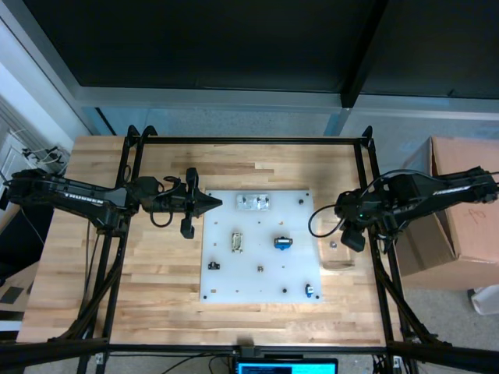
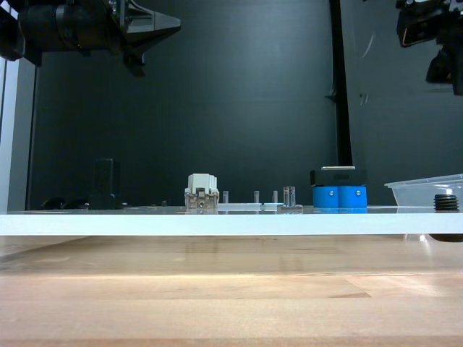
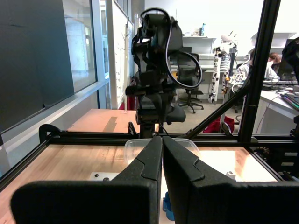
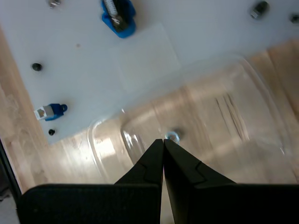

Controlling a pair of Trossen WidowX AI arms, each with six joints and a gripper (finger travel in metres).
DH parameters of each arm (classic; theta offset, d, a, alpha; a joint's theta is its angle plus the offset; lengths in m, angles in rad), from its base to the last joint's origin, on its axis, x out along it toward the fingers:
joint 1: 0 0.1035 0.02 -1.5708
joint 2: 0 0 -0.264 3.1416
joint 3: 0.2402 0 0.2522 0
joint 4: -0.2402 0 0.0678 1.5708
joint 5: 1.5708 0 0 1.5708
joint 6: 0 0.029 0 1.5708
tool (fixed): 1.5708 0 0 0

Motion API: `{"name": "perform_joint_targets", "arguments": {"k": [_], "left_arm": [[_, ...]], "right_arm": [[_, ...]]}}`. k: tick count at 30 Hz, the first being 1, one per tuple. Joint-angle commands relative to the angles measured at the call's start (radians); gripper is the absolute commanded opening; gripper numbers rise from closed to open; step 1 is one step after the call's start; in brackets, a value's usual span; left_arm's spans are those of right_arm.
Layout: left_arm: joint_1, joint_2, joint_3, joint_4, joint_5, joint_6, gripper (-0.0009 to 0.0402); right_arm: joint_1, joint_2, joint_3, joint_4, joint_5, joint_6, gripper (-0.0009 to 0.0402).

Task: Pick the M12 nut and place it on its threads and fasten

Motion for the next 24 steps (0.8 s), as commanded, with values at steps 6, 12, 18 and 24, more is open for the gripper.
{"name": "perform_joint_targets", "arguments": {"k": [6, 12, 18, 24], "left_arm": [[0.0, 0.0, 0.0, 0.0, 0.0, 0.0, 0.0], [0.0, 0.0, 0.0, 0.0, 0.0, 0.0, 0.0], [0.0, 0.0, 0.0, 0.0, 0.0, 0.0, 0.0], [0.0, 0.0, 0.0, 0.0, 0.0, 0.0, 0.0]], "right_arm": [[0.0, 0.132, 0.126, -0.143, 0.0, 0.129, 0.0], [0.0, 0.175, 0.117, -0.16, -0.002, 0.17, 0.0001], [0.0, 0.22, 0.071, -0.135, 0.024, 0.257, 0.0041], [0.0, 0.247, 0.002, -0.061, 0.018, 0.288, 0.0113]]}}
